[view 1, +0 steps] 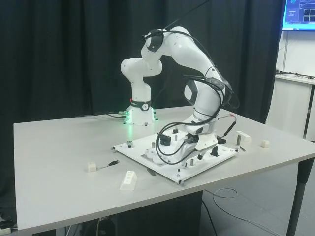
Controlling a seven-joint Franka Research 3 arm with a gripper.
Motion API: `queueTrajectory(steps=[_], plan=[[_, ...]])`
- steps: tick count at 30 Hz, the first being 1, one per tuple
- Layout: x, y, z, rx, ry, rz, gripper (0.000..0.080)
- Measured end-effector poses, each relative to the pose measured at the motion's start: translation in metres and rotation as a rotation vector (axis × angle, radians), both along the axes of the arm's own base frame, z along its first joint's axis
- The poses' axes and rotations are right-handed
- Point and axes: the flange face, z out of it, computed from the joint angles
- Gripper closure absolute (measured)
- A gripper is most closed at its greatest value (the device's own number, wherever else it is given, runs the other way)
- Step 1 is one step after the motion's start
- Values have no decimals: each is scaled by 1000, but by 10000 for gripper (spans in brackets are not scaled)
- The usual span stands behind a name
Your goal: Remove round peg 3.
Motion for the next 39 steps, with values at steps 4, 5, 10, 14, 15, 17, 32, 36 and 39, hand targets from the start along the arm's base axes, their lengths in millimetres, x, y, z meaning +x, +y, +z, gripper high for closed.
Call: queueTrajectory(steps=[4, 5, 10, 14, 15, 17, 32, 36, 39], plan=[[0, 0, -2, -10, -3, 8, 3], [0, 0, -2, -12, -4, 10, 3], [-1, 0, -4, -17, -7, 4, 3], [-2, 0, -5, -23, -8, -13, 3], [-2, 1, -5, -24, -7, -15, 3], [-2, 1, -5, -26, -7, -16, 280], [-3, 7, -4, -56, -4, -21, 695], [-3, 8, -3, -59, -5, -19, 695], [-3, 8, -2, -59, -5, -19, 693]])
